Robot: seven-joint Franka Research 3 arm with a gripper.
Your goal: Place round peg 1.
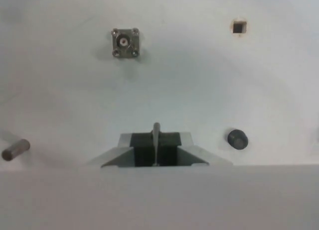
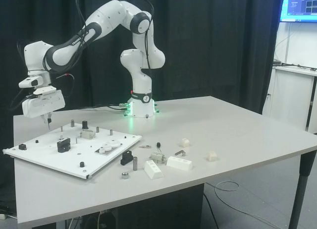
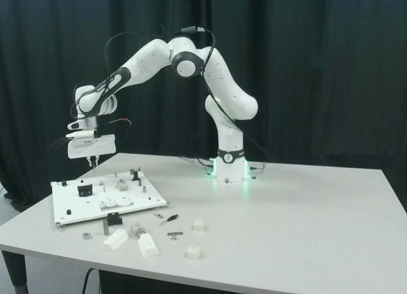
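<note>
Black-curtained room, grey bench point(image 2: 237, 130). Gripper point(image 1: 156, 163) at ten o'clock above white board point(image 2: 29, 157), clamped on thin grey round peg point(image 1: 156, 140); insertion left.

One white arm point(image 3: 191, 71) with one pincer point(image 1: 156, 135), one white board point(image 3: 102, 202) on one grey worktop point(image 3: 292, 217), two long white blocks point(image 3: 130, 242) side by side, and three small white cubes point(image 3: 198, 224) scattered nearby.

White blocks point(image 2: 179, 163) and small metal parts point(image 2: 157, 155) lie scattered on the grey table point(image 2: 237, 130) near its front edge. A black curtain point(image 3: 318, 71) hangs behind, and a white cabinet point(image 2: 292, 95) stands past the table's far corner.
</note>
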